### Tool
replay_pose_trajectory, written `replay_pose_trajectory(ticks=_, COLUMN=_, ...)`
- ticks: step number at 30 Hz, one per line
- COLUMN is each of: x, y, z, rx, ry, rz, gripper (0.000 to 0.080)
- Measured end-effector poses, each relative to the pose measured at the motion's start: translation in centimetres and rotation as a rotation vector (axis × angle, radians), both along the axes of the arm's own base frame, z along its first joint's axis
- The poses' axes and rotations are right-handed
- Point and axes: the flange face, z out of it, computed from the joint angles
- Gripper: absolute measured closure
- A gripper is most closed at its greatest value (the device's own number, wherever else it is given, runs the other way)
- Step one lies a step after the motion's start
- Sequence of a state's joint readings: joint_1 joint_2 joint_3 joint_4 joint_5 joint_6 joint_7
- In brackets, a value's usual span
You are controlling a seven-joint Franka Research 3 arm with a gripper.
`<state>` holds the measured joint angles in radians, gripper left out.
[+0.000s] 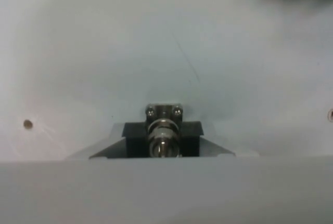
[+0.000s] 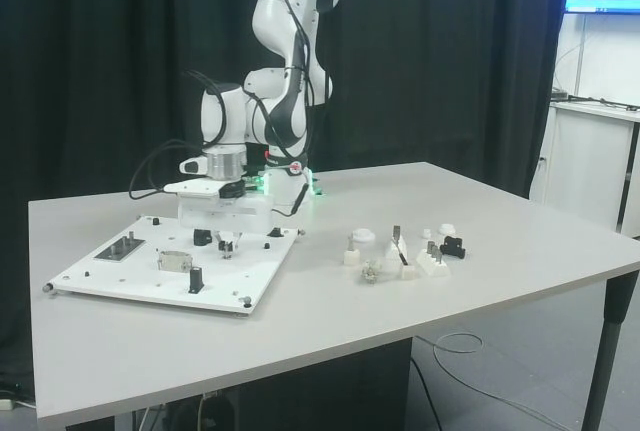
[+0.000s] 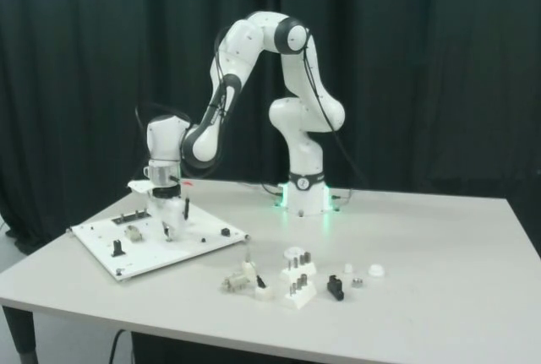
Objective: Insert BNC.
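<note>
While the white board (image 2: 110, 286) lies on the left part of the grey table (image 2: 330, 311), the gripper (image 2: 228, 243) hangs low above it, clamped on the BNC connector (image 1: 163, 140); small white fixtures (image 2: 400, 256) sit well apart to the right.

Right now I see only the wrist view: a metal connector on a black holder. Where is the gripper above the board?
Observer: The gripper hangs low over the white board, near the edge closest to the arm's base.
Operator: What else stands on that board?
Observer: A grey metal block sits nearer the far corner, and a small black post stands toward the front edge.
Operator: Is anything on the table beside the board?
Observer: Yes, a cluster of small white parts lies on the grey table, apart from the board, on the side away from the metal block.
</note>
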<state>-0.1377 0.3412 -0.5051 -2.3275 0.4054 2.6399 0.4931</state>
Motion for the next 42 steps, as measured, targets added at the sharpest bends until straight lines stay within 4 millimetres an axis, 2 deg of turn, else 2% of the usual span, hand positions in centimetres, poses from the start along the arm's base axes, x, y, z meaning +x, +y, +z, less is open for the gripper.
replay_pose_trajectory(ticks=42, x=0.06, y=-0.19, z=-0.12, rx=0.005, ry=-0.008, rz=-0.009, gripper=0.0682)
